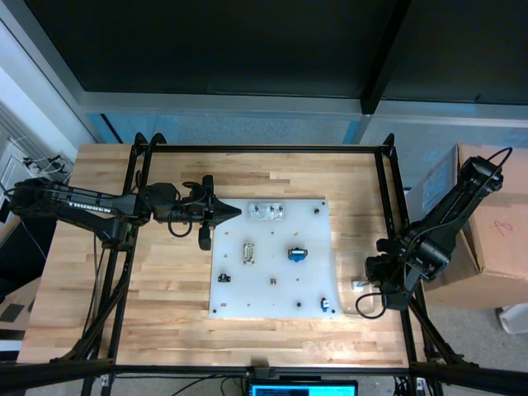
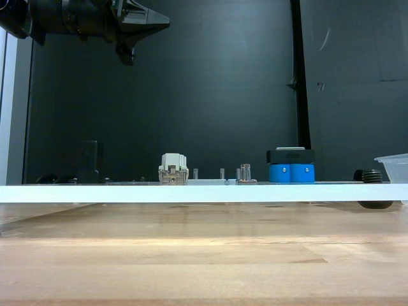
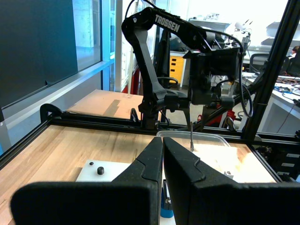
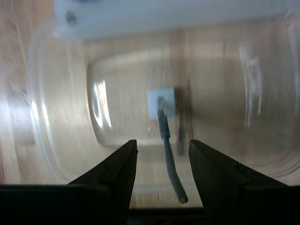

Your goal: Pick the RJ45 connector and install on the taskboard

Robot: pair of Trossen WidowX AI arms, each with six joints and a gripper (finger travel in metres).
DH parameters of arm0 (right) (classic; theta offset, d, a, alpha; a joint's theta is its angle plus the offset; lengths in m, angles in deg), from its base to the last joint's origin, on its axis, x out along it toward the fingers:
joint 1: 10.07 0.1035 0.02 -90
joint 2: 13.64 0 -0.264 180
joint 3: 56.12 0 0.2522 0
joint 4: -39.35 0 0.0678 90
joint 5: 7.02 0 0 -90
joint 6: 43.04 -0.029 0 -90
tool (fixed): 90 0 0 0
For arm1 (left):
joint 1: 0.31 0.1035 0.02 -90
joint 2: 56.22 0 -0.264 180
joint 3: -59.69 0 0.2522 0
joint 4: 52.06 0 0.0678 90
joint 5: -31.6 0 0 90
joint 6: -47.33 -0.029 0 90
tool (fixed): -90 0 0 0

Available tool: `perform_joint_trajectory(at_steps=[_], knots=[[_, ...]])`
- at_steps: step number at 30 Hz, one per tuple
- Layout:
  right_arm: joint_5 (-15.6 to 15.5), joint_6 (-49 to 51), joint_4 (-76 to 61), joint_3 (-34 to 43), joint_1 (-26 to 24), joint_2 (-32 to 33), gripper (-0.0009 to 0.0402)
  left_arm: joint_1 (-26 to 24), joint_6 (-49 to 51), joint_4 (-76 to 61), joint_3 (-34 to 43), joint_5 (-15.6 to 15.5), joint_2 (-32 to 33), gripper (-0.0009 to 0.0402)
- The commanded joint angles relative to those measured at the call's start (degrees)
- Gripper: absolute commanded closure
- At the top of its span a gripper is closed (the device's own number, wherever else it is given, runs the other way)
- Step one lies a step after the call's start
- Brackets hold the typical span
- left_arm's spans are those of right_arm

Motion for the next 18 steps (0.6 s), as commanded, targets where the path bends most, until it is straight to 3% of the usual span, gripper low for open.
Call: perform_joint_trajectory(at_steps=[1,10,18], knots=[[1.29,-1.38,-4.85,3.50,0.02,-0.02,0.0240,0.00,0.00,0.00,0.02,0.02,0.00,0.0393],[-3.19,-5.53,-14.40,6.34,1.22,-2.86,0.0240,0.02,0.00,0.00,0.02,0.02,0.00,0.0393],[-3.13,-5.31,-12.20,2.69,3.56,-5.22,0.0240,0.00,0.00,0.02,0.02,0.02,0.00,0.0393]])
